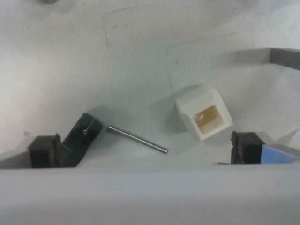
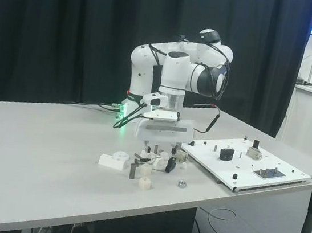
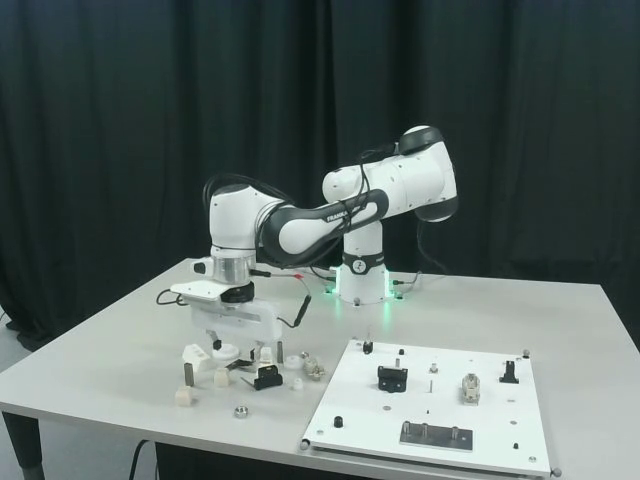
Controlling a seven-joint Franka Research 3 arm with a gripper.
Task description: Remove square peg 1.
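The grey bench was seen to carry the white arm, which was bent low over a cluster of loose parts beside the white assembly board. The end effector was held just above the bench with its fingers apart and nothing between them. In the wrist view a white square-sided block with a hollow top (judged to be square peg 1, though that cannot be confirmed) was seen lying tilted on the bench, off the board, so the removal was judged largely done, with only the withdrawal left. Near it a thin grey pin and a black part were noted, apart from the block. Other small parts were scattered around; nothing was seen to block an upward retreat.
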